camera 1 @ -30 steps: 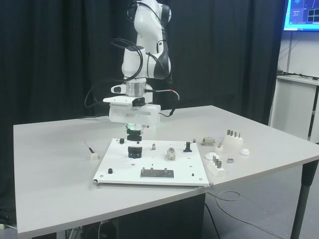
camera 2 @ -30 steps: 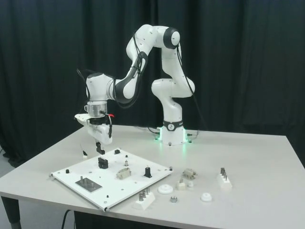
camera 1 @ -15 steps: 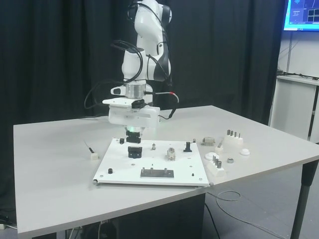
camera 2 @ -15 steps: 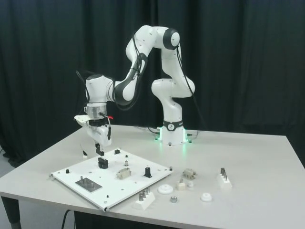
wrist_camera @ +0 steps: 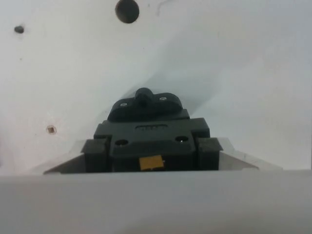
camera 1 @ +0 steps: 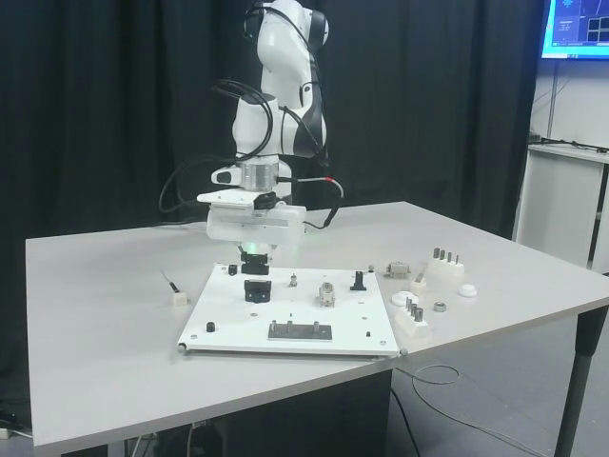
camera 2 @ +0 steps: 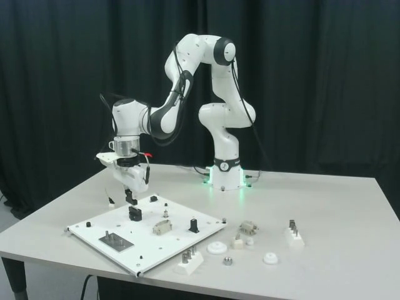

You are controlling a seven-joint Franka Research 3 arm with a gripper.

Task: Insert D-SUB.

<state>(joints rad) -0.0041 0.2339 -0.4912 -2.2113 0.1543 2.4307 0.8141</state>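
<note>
Wrist cam's bottom strip is getting blocked by a pale blurry band, which is cutting off the black connector block (wrist_camera: pixel 151 146) partway. In both room views the gripper (camera 1: pixel 255 255) is looking too tiny to judge, same for the small parts (camera 2: pixel 249 229).

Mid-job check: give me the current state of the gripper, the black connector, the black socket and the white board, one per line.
gripper: above the board, shut on the black connector.
black connector: held between the fingers, hanging over the socket, not seated.
black socket: mounted on the board, nothing plugged in.
white board: flat on the grey table.
</note>
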